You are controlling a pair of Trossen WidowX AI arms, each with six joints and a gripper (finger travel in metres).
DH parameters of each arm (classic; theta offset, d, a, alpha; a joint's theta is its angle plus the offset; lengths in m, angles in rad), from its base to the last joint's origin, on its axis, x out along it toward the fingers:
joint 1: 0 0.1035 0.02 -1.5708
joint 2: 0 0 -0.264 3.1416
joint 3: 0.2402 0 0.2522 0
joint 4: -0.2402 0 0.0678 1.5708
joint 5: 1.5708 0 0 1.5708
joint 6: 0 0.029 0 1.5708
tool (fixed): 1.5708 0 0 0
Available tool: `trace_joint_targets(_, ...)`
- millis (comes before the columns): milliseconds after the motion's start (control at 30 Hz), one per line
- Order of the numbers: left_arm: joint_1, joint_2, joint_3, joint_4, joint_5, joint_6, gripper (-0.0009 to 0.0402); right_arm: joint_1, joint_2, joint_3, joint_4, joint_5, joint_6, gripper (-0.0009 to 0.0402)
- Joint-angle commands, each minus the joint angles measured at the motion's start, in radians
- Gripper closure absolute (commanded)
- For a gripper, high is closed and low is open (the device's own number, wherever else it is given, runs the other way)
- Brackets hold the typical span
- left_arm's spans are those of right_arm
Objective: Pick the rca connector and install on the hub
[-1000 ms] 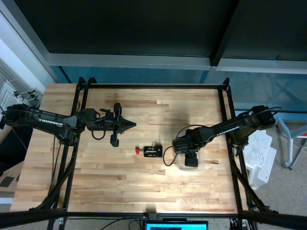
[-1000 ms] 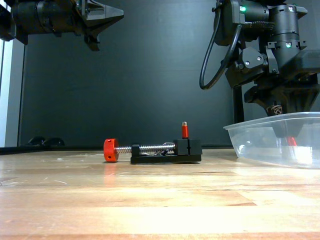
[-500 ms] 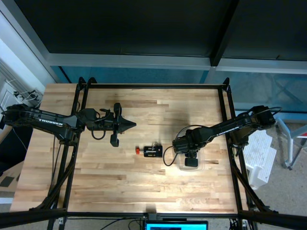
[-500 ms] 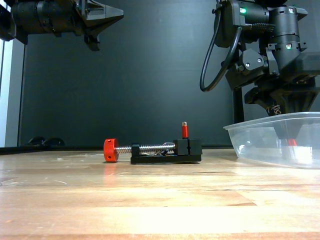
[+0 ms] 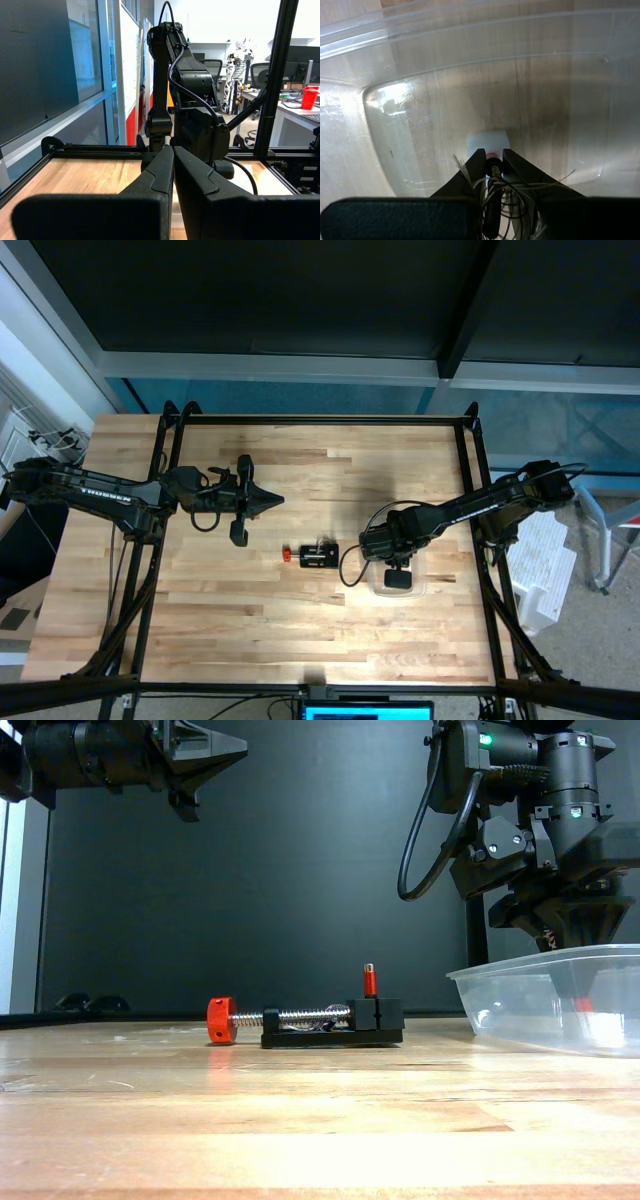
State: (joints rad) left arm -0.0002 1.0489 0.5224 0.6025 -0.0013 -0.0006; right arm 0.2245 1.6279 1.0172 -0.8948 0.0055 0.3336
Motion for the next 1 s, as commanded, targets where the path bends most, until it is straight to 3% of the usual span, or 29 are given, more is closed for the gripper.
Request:
trace_joint_targets(33,0.0,0.0,0.0,0.0,0.0,0.0,0.0393,0.0,0.0,0.0,0.0,0.001,-0.001,0.0393)
trace_joint_targets(633,0.0,0.0,0.0,0.0,0.0,0.0,0.0393,0.0,-0.007,0.0,0.004,0.001,0.002,0.0393)
trace_joint_targets(900,0.0,0.0,0.0,0.0,0.0,0.0,0.0393,0.0,-0.08,0.0,0.008,0.003,0.014,0.0393)
trace_joint_targets(1000,0.0,0.0,0.0,0.0,0.0,0.0,0.0393,0.0,-0.119,-0.002,0.011,0.028,0.017,0.0393)
